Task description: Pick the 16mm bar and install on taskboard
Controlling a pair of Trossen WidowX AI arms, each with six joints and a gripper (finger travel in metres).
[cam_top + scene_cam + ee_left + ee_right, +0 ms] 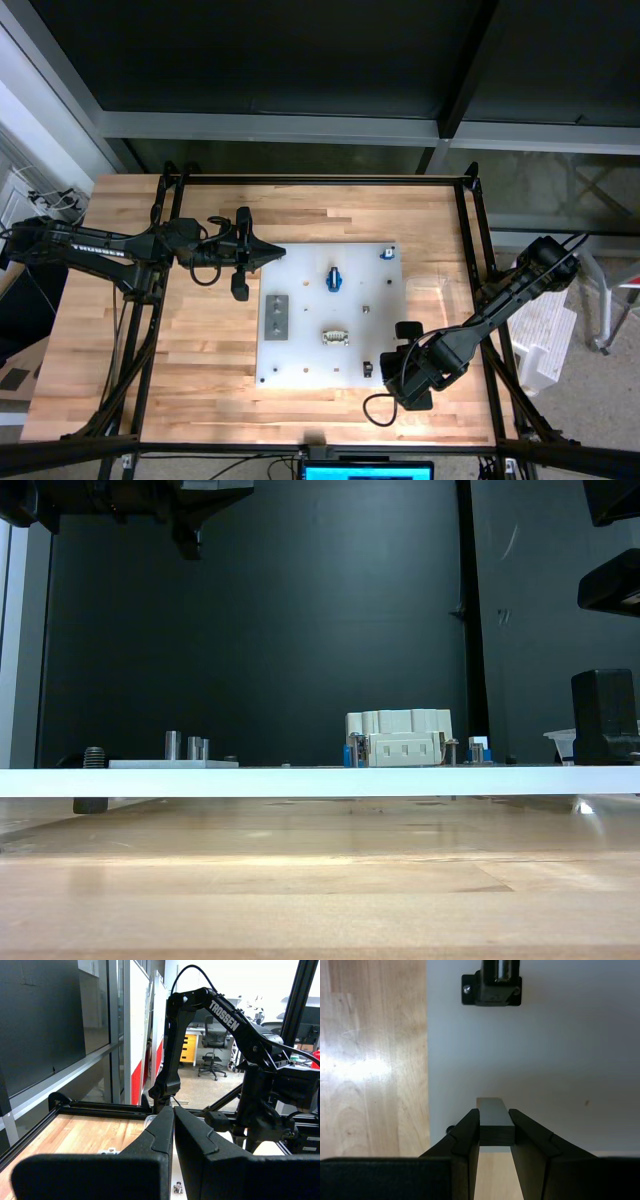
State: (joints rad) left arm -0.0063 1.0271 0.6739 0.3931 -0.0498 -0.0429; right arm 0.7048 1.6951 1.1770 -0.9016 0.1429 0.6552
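16mm bar [494, 1127]: held in the right gripper [494, 1114], clear of any seat, above the near edge strip of the task board [560, 1060]. Whether it touches the board cannot be told.
Bar axis: the long axis runs straight out from the fingertips, away from the wrist camera, pointing toward the black clamp block [492, 982] farther along the board.
Bar look: plain grey metal with straight edges. It shows a lighter flat face and a darker blunt end face, which is turned to the camera.
Right gripper: clamped on the bar, one black finger [465, 1135] pressed to each side. In the high view it sits low over the board's near right corner.
Left gripper [173, 1112]: fingers pressed together with nothing between them. It is held high over the bench [200, 330], just off the board's far left edge, and points across toward the right arm.
Task board: flat, matte white, rectangular sheet lying on the bench.
Bench: pale wood planks with a slight sheen.
Black clamp block: dark and square, with a screw at each side and a dark rod through it.
Grey plate [275, 318]: a rectangle of metal on the board's left side, with short upright pegs.
Blue part [333, 278]: small, near the board's middle.
Connector [400, 738]: beige, ribbed plastic housing.
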